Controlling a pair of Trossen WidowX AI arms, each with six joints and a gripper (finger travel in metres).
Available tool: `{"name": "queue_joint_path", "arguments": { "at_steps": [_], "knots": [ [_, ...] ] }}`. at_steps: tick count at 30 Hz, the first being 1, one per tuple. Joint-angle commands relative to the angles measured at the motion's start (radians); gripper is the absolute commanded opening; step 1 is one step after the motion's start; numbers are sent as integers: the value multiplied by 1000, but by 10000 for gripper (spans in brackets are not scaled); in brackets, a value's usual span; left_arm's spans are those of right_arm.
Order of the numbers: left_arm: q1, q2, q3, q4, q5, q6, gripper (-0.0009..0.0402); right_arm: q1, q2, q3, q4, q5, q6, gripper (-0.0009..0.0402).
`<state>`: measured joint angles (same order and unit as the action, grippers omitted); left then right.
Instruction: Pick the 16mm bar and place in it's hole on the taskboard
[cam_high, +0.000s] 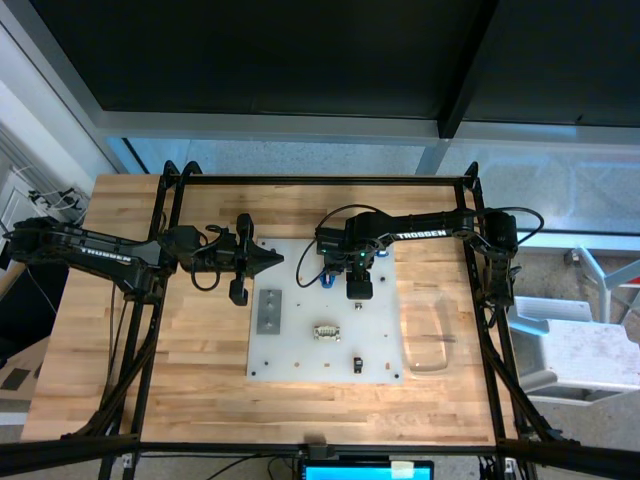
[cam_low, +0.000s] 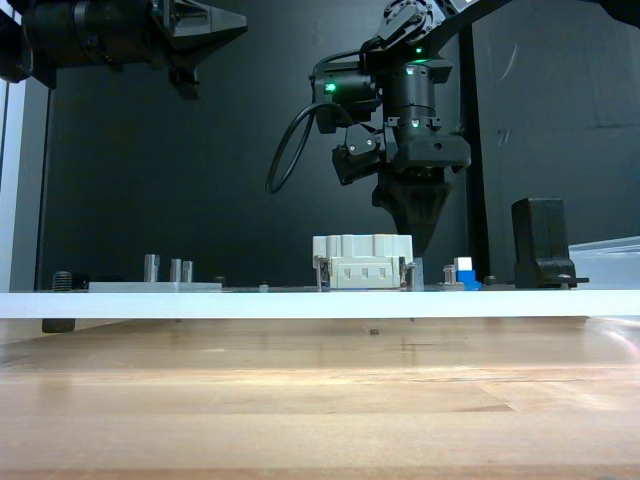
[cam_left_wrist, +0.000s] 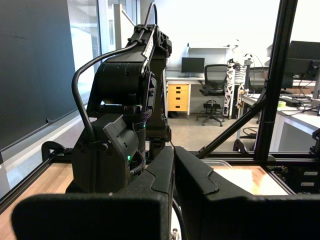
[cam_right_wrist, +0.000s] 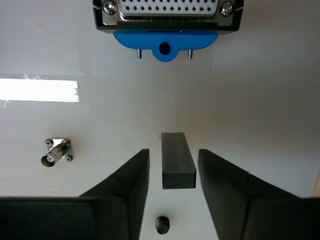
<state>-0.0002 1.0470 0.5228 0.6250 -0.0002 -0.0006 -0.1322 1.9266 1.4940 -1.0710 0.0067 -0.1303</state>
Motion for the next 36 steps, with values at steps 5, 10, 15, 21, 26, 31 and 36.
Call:
{"name": "queue_joint_path", "arguments": {
  "at_steps": [5,10,15,21,26,31,36],
  "knots": [
    [0,0,0,0,0,0,0,2,-4,0,-4,1,0,205],
    [0,0,0,0,0,0,0,4,-27,0,-20,1,-1,229],
    [0,0,0,0,0,0,0,10,-76,0,-26,1,1,248],
    [0,0,0,0,0,0,0,15,-139,0,-55,1,3,265],
    [0,0,0,0,0,0,0,15,-183,1,-56,1,10,265],
    [0,0,0,0,0,0,0,15,-199,1,-55,1,19,265],
    [0,0,0,0,0,0,0,15,-199,1,-56,1,18,265]
  ]
}}
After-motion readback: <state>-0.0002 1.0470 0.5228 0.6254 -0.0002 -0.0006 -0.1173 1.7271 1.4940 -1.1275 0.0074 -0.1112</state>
